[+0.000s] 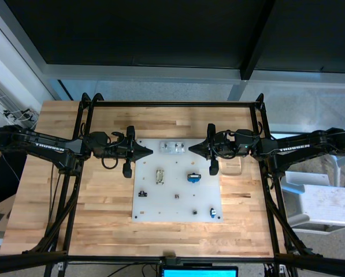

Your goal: Unfasten the M12 fastener and place in the container

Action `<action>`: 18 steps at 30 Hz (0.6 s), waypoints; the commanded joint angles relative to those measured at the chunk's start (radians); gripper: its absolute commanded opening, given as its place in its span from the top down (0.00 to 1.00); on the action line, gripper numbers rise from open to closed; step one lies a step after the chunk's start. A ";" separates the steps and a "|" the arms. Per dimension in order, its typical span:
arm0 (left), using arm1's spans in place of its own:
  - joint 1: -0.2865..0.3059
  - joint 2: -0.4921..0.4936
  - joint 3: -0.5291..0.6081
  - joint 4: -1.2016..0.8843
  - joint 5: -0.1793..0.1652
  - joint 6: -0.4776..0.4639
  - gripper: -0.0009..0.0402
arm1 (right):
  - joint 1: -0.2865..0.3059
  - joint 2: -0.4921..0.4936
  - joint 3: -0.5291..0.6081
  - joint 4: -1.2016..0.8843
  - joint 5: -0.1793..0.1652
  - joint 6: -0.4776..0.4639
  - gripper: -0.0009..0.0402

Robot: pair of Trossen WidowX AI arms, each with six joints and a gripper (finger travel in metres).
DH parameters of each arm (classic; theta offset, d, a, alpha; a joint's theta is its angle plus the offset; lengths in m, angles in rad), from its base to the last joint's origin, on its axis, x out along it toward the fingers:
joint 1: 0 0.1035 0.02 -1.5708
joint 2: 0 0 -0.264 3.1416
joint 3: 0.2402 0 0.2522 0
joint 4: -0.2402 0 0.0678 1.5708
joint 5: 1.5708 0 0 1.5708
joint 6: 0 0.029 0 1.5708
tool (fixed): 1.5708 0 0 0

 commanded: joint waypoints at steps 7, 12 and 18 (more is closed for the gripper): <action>0.000 0.000 0.000 0.000 0.000 0.000 0.98 | 0.000 0.000 0.000 0.000 0.000 0.000 0.98; 0.000 0.000 0.000 0.000 0.000 0.000 0.98 | 0.000 0.000 0.000 0.000 0.000 0.002 0.98; 0.000 0.000 0.000 0.000 0.000 0.000 0.98 | 0.018 -0.001 0.060 -0.179 -0.002 0.045 0.98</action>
